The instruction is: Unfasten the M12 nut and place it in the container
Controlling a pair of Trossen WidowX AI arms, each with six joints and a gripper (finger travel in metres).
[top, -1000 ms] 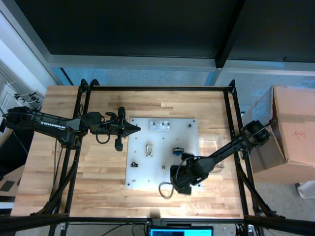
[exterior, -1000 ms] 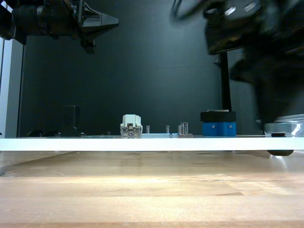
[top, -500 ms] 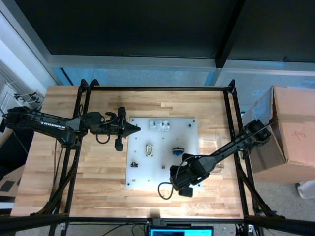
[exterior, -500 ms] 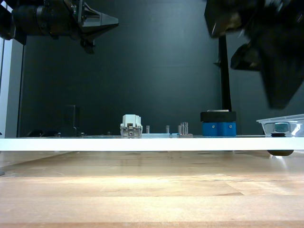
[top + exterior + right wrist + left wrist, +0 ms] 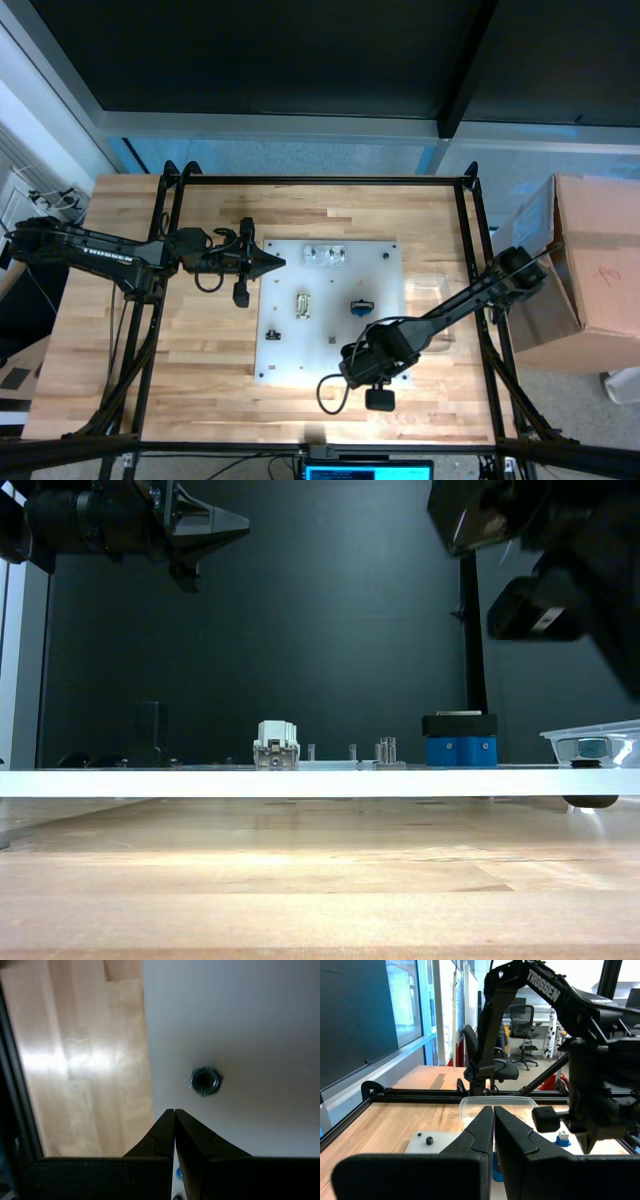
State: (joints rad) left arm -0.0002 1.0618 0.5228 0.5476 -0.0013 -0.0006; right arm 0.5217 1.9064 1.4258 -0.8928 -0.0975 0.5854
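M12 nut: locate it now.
Low view: the nut sits on its stud at the board's near right, below the shut right gripper; left gripper hovers far-left.

Left gripper (image 5: 228,523) high at upper left, fingers drawn together to one point, aimed right, well above white board (image 5: 200,782). Right gripper (image 5: 612,645) a dark bulk at upper right, above M12 nut (image 5: 592,748), apart from it. Nut silver, far right, over small black stub (image 5: 580,764), clear tray (image 5: 560,737) outlined around it; on stud or in tray, cannot tell. Mid-board: white connector (image 5: 276,746), silver post (image 5: 387,749), blue block (image 5: 459,750).
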